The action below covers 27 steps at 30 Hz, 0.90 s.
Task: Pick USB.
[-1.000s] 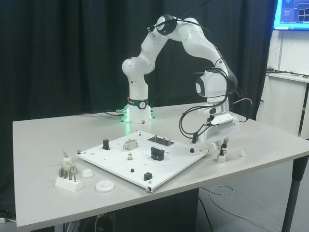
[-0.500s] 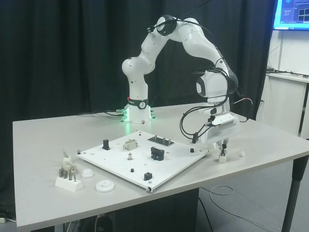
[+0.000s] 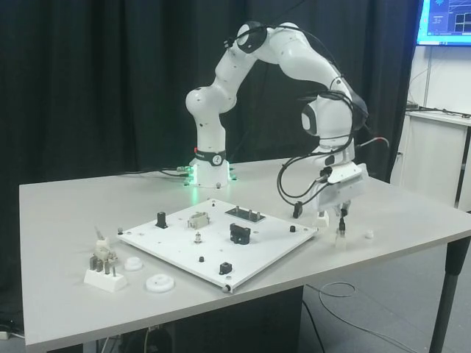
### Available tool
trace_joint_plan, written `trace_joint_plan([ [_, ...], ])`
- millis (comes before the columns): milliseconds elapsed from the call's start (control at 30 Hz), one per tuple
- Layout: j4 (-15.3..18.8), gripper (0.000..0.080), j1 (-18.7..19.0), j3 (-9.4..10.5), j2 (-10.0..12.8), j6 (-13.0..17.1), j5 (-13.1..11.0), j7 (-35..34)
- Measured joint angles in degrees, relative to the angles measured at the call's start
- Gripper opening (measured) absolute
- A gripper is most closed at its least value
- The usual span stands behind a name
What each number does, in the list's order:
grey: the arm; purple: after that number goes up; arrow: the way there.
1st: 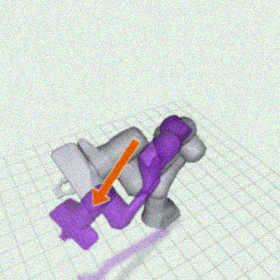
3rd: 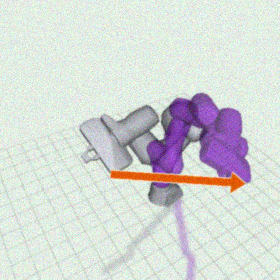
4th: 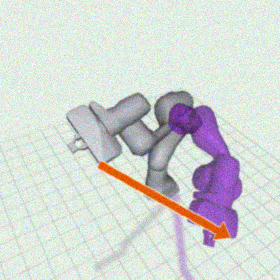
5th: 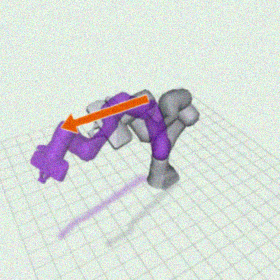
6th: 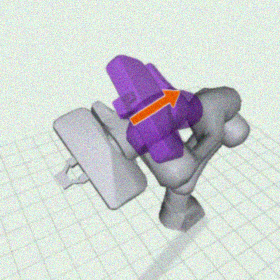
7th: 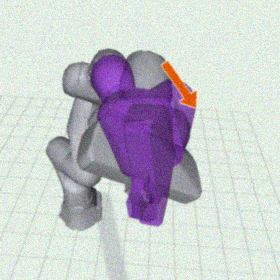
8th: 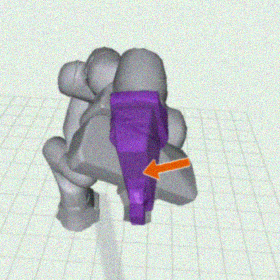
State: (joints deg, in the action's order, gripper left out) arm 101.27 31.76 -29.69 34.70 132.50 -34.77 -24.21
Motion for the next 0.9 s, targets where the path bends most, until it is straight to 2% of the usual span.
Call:
trace_joint_plan([
  [200, -3.55, 0.0028, -0.02, -1.95, 0.04, -7.20, 1.47, -0.12],
  [367, -5.57, 0.0028, -0.14, -2.69, 0.21, -10.64, 2.12, -0.25],
  [600, -7.19, 0.0028, -0.24, -3.09, 0.82, -12.79, 2.92, -1.56],
  [900, -9.24, 0.0028, -0.38, -3.07, 2.12, -14.09, 3.96, -3.71],
])
